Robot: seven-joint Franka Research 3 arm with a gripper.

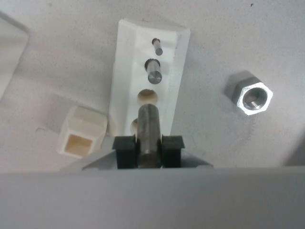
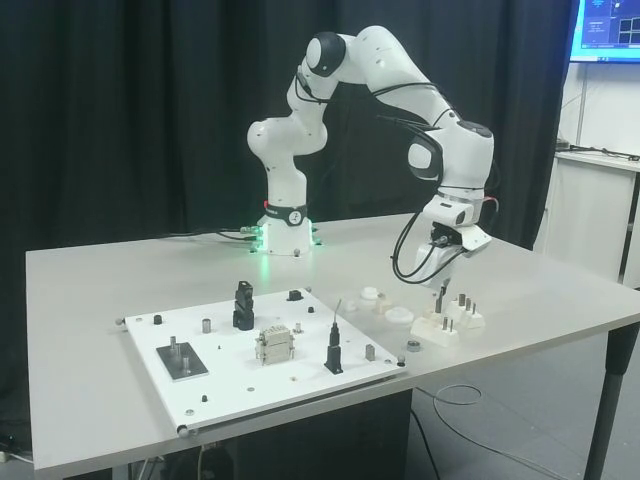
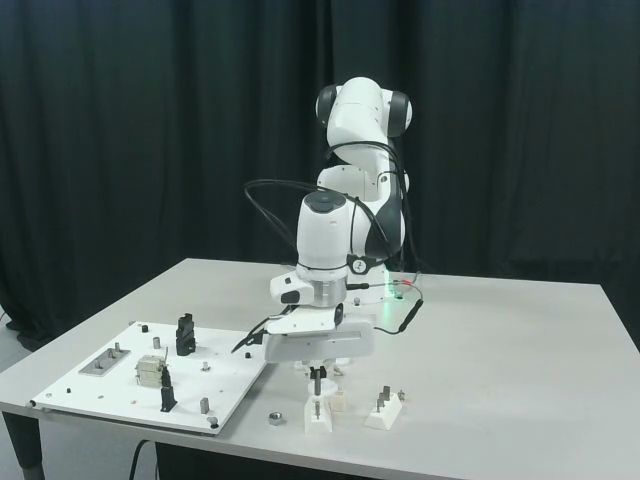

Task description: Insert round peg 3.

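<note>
In the wrist view my gripper [image 1: 148, 145] is shut on a grey round peg [image 1: 148, 131], held upright between the black fingertips [image 1: 125, 148]. Right under the peg lies a white peg holder [image 1: 128, 71] with a row of holes. Two smaller pegs [image 1: 153, 71] stand in its far holes. One empty hole [image 1: 147, 97] shows just beyond the held peg, and another hole is half hidden behind it. From the room views the gripper [image 3: 317, 374] hangs a little above the holder [image 3: 318, 415], near the table's front edge, with the peg [image 2: 441, 292] pointing down.
A steel hex nut [image 1: 251, 93] and a small white cube with a square hole [image 1: 81, 131] lie beside the holder. A second white holder with pegs [image 3: 384, 412] stands nearby. The white assembly board [image 2: 260, 350] with several fixtures lies further along the table.
</note>
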